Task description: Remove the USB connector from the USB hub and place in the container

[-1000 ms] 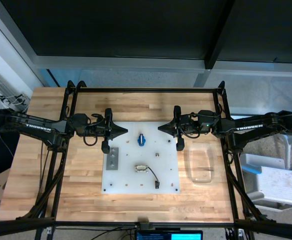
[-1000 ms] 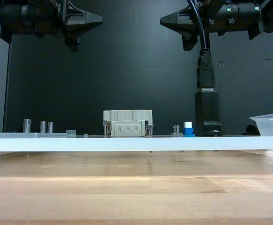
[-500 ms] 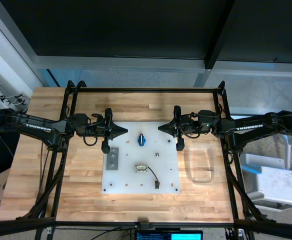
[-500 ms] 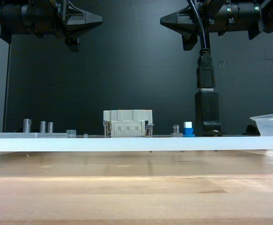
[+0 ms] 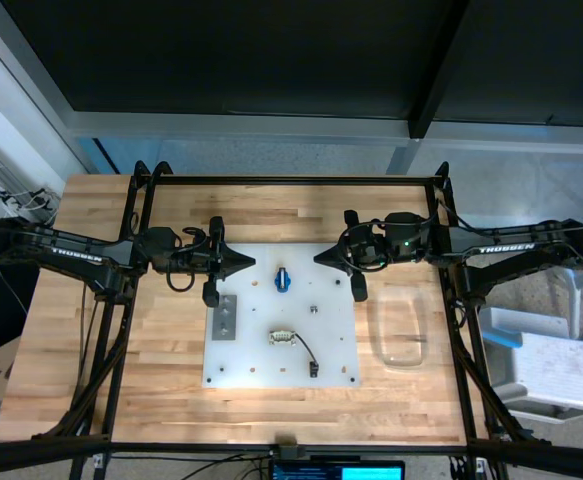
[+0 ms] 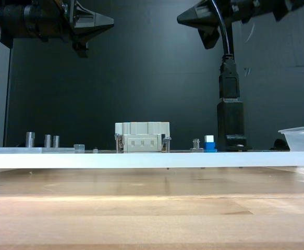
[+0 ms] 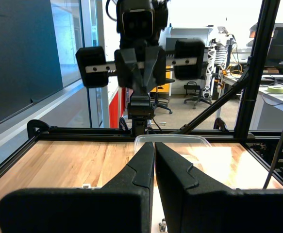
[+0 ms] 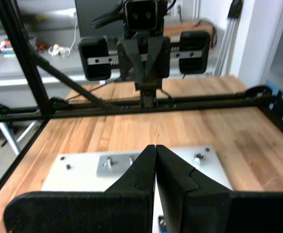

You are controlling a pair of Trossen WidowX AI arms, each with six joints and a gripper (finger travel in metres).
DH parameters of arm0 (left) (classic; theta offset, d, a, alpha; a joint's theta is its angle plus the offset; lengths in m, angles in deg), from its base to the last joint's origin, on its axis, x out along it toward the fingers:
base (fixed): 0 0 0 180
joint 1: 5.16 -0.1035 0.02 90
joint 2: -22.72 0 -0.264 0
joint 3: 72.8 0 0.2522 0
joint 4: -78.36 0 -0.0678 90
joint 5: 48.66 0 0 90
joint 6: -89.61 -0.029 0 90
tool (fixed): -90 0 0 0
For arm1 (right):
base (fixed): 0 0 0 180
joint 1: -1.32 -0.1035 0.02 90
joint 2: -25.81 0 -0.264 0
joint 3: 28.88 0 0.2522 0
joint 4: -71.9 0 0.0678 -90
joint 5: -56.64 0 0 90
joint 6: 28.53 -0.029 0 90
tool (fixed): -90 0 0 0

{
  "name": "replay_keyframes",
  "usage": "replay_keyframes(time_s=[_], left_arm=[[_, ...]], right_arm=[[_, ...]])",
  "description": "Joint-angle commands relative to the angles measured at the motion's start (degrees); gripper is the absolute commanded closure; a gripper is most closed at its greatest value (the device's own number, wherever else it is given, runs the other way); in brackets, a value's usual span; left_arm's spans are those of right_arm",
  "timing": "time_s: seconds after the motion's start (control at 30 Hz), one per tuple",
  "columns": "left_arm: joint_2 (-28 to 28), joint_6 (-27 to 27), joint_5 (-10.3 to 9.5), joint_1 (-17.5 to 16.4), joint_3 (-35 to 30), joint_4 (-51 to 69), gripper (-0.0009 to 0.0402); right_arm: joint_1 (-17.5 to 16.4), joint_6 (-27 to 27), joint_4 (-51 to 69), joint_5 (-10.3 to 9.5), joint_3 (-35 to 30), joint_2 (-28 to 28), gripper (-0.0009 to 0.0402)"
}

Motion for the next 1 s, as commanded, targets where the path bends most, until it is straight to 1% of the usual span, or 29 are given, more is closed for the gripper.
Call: replay_keyframes(time_s=[0.03,0.1,0.17,0.23,0.37,0.4,0.53,0.6,0.7,0.77,0.87,1.0], left_arm=[[0.0,0.0,0.02,0.0,0.0,0.0,0.0392],[0.0,0.0,0.02,0.0,0.0,0.0,0.0392],[0.0,0.0,0.02,0.0,0.0,0.0,0.0392],[0.0,0.0,0.02,0.0,0.0,0.0,0.0392],[0.0,0.0,0.02,0.0,0.0,0.0,0.0392],[0.0,0.0,0.02,0.0,0.0,0.0,0.0392],[0.0,0.0,0.02,0.0,0.0,0.0,0.0392],[0.0,0.0,0.00,0.0,0.0,0.0,0.0392],[0.0,0.0,0.00,0.0,0.0,0.0,0.0392],[0.0,0.0,0.00,0.0,0.0,0.0,0.0392],[0.0,0.0,0.00,0.0,0.0,0.0,0.0392],[0.0,0.0,0.00,0.0,0.0,0.0,0.0392]], right_arm=[[-0.7,-1.6,6.8,0.37,-3.6,0.0,0.0393],[-1.6,-1.7,10.6,1.09,-5.2,0.0,0.0393],[-2.7,-2.1,12.6,2.60,-6.1,0.0,0.0393],[-3.8,-2.6,14.0,3.67,-6.6,0.0,0.0393],[-5.9,-5.0,14.4,3.78,-6.8,0.0,0.0393],[-6.4,-5.1,14.7,4.09,-6.8,0.0,0.0393],[-10.0,-5.1,17.6,9.18,-6.8,0.0,0.0393],[-11.8,-5.4,19.0,10.51,-6.8,0.0,0.0393],[-14.6,-8.1,20.5,12.07,-6.8,0.0,0.0393],[-16.3,-9.4,21.9,13.86,-6.8,0.4,0.0393],[-19.1,-11.4,24.4,17.18,-6.8,1.1,0.0393],[-22.3,-13.9,25.0,17.22,-6.8,2.8,0.0393]])
